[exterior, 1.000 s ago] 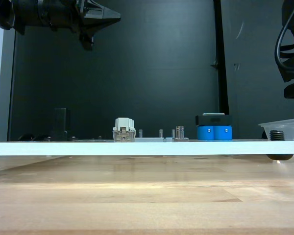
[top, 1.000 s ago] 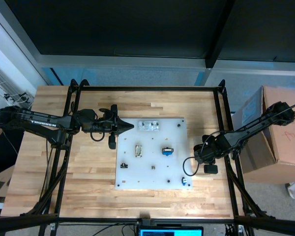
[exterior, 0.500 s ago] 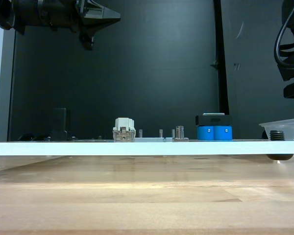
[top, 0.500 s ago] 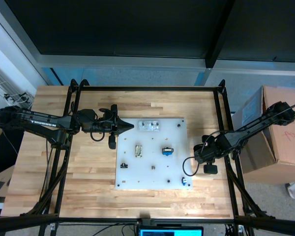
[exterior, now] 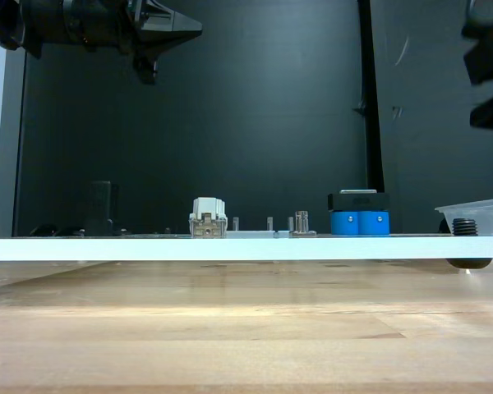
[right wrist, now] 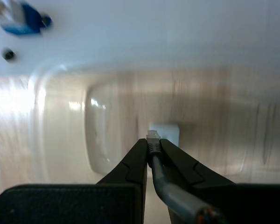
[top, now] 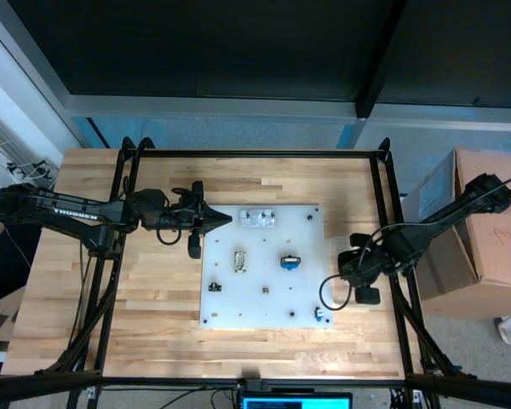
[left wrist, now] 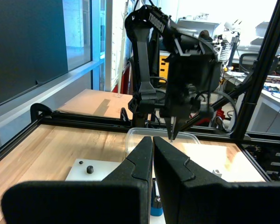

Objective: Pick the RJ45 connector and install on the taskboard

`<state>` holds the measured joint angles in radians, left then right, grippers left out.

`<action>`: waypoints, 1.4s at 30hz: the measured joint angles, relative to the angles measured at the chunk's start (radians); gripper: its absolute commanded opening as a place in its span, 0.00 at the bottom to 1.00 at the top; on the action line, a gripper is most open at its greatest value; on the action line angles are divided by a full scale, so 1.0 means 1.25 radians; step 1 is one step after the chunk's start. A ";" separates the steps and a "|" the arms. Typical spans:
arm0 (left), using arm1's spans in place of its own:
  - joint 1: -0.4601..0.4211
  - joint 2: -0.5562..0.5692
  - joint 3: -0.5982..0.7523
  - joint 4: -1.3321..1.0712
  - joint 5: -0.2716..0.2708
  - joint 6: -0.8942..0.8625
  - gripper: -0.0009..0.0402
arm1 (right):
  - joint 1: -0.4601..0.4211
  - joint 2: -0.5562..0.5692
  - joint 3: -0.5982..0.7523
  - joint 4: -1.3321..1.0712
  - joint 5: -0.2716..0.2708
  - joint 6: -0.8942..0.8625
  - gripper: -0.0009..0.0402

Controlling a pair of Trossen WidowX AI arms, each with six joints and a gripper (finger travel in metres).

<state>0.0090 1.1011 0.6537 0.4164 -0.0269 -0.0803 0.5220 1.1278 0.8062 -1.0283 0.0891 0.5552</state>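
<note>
The RJ45 connector (right wrist: 153, 135) is a clear plug on a grey cable (right wrist: 170, 191). My right gripper (right wrist: 152, 141) is shut on it just behind the plug and holds it in the air, clear of any seat. It hangs above a clear plastic tray (right wrist: 60, 116) past the white taskboard's (top: 260, 294) right edge. In the high view the right gripper (top: 351, 269) is beside that edge. My left gripper (top: 228, 219) is shut with nothing in it, raised over the board's far left corner, fingertips (left wrist: 144, 142) pressed together.
The board carries a blue block (top: 289, 262) mid-right, a small blue part (top: 321, 315) at its near right corner, a white-grey connector (exterior: 208, 218) and a metal fitting (exterior: 301, 222). A black frame (top: 255, 154) rings the table. A cardboard box (top: 481, 230) stands at the right.
The right gripper has risen with the RJ45 connector and drifted slightly toward the near edge. The left arm has not moved.
</note>
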 measured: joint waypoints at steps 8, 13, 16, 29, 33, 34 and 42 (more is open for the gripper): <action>0.000 0.000 0.000 0.000 0.000 0.000 0.02 | 0.087 0.050 0.077 0.002 0.061 0.066 0.02; 0.000 0.000 0.000 0.000 0.000 0.000 0.02 | 0.120 0.109 0.131 0.012 0.069 0.078 0.02; 0.000 0.000 0.000 0.000 0.000 0.000 0.02 | 0.131 0.152 0.163 0.016 0.087 0.088 0.02; 0.000 0.000 0.000 0.000 0.000 0.000 0.02 | 0.134 0.289 0.259 0.061 0.082 0.088 0.02; 0.000 0.000 0.000 0.000 0.000 0.000 0.02 | 0.134 0.317 0.278 0.060 0.081 0.084 0.02; 0.000 0.000 0.000 0.000 0.000 0.000 0.02 | 0.134 0.325 0.284 0.061 0.080 0.083 0.02; 0.000 0.000 0.000 0.000 0.000 0.000 0.02 | 0.132 0.377 0.320 0.062 0.068 0.072 0.02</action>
<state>0.0090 1.1011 0.6537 0.4168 -0.0269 -0.0799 0.6872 1.5990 1.2068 -0.9512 0.1745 0.6456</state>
